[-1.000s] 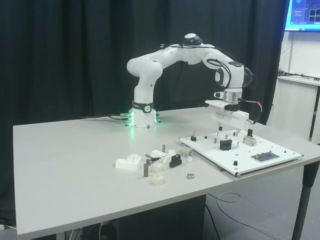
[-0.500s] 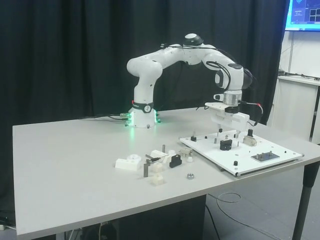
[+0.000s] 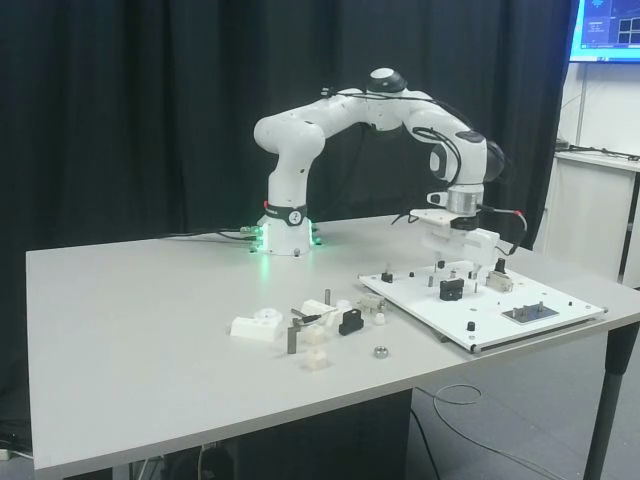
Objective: Remove BNC.
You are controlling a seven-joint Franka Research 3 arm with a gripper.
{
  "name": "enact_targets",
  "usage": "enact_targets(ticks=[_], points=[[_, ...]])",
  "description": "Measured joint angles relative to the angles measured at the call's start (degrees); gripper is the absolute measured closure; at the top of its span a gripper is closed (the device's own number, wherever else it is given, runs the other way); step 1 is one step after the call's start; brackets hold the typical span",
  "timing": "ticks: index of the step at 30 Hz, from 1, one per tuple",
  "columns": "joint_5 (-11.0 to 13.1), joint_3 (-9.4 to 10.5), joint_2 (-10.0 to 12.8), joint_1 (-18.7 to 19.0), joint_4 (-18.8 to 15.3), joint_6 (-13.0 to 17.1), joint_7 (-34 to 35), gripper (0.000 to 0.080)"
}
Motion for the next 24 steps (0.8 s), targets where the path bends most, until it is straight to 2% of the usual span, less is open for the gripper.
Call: enact_targets(ticks=[24], points=[[0.0,1.33,0.0,-0.6,0.0,2.1,0.0,0.0003]])
